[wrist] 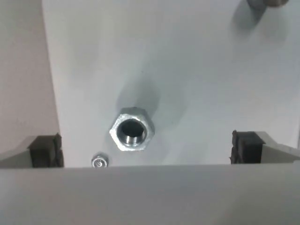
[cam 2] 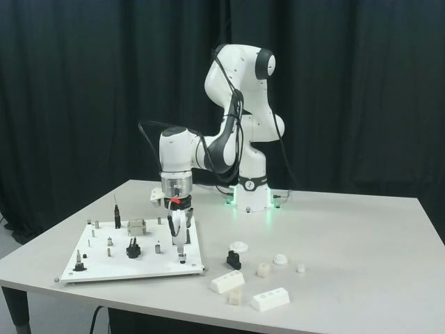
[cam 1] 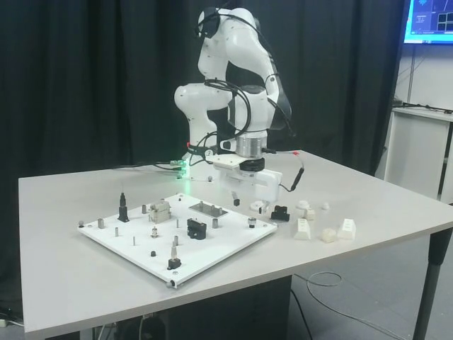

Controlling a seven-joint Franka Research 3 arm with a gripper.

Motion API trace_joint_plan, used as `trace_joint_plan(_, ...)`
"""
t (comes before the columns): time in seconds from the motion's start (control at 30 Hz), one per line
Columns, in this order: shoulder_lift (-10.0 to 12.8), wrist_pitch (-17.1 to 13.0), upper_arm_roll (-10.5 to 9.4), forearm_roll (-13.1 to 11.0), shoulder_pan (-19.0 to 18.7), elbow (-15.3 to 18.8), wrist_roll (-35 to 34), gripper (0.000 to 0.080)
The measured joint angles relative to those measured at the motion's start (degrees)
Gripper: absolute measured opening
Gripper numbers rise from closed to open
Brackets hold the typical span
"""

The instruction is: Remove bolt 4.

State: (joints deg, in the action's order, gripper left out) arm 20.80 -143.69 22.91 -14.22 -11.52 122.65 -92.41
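White arm (cam 2: 233, 132) bent over board (cam 2: 132, 261); tool (cam 2: 178, 229) above its near-right corner.

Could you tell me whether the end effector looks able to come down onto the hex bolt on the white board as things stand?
Probably yes. In the wrist view the end effector hangs open above the hex bolt, its black fingertips well apart on either side, and nothing lies between them on the white board.
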Motion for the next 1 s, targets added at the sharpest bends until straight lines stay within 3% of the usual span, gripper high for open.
trace_joint_plan(0.47,0.0,-6.6,-0.02,0.0,-2.2,3.7,-3.0,0.0800)
trace_joint_plan(1.0,0.8,-7.5,-0.02,0.0,-2.4,4.0,-3.1,0.0800)
